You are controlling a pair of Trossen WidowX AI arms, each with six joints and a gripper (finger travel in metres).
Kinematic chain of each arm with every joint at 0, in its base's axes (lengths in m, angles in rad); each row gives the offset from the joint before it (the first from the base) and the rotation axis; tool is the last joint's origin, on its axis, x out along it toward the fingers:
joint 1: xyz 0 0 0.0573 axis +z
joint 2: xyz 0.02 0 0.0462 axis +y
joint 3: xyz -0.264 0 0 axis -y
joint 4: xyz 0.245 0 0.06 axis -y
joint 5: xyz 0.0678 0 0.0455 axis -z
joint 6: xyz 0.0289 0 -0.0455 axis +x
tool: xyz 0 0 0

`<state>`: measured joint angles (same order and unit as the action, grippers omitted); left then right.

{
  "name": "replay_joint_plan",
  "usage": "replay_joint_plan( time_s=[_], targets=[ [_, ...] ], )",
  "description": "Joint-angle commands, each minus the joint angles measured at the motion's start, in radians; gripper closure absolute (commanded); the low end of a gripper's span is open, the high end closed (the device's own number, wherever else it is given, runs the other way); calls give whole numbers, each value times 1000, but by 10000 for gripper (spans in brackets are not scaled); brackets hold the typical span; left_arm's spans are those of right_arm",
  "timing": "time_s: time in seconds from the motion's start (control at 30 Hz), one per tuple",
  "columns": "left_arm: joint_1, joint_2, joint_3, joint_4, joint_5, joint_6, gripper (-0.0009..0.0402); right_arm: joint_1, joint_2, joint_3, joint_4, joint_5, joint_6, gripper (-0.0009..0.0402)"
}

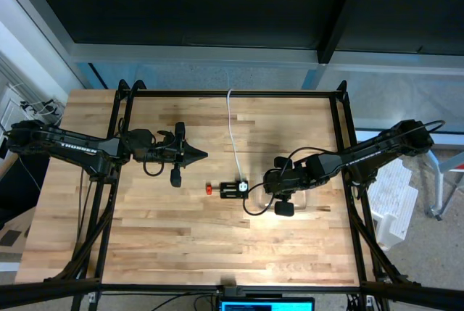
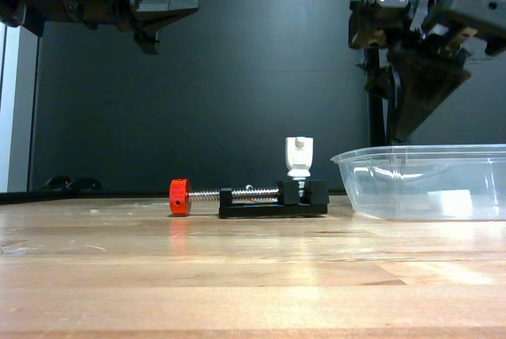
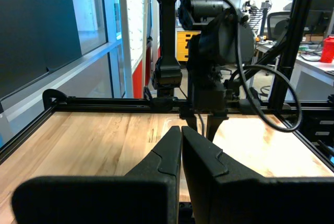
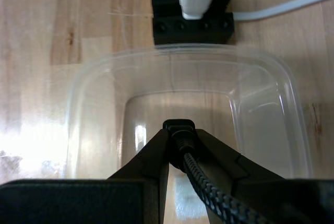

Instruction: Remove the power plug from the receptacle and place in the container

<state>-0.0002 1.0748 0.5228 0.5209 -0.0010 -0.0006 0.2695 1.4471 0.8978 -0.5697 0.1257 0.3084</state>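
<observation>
Right gripper (image 4: 180,138): jaws almost shut, pinching power plug (image 4: 179,128) at the tips. Braided cord stub runs back between them toward cam. Plug clear of receptacle, so extraction judged done; step in hand = the drop.

Directly below jaws: container (image 4: 99,72), clear plastic, open top. In low view, tips just above rim level, not inside yet.

To do it well:
- Lower slightly past the rim.
- Open wide enough to avoid snagging the stub.
- Release over mid-floor, not by a wall. Tiny, light item: risk of bounce or cling.
- Retract straight up.

Just beyond jaws, past container's far rim: receptacle (image 4: 190,23), black block, white face up. Touching the rim or only beside it: can't tell. White cable (image 4: 292,3) leaves to one side. Avoid fwd travel, likely contact w/ the white face.

Room: open above & behind jaws. Container walls to either side, well apart from tips.

Far across tabletop (image 1: 181,238): left gripper (image 1: 197,155), jaws shut on nothing, raised, pointing toward receptacle, well apart from it. No conflict expected.
</observation>
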Motion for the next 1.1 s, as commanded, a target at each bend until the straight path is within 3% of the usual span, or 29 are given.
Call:
replay_joint_plan(
  time_s=[0.03,0.13,0.73,1.1],
  targets=[
    [0,0,0,0,0,0,393,5,-8,-27,14,7,5,358],
    [0,0,0,0,0,0,393,8,-28,-55,14,25,26,342],
    [0,0,0,0,0,0,393,25,-113,-143,75,40,43,246],
    [0,0,0,0,0,0,393,26,-168,-149,63,39,47,239]
  ],
)
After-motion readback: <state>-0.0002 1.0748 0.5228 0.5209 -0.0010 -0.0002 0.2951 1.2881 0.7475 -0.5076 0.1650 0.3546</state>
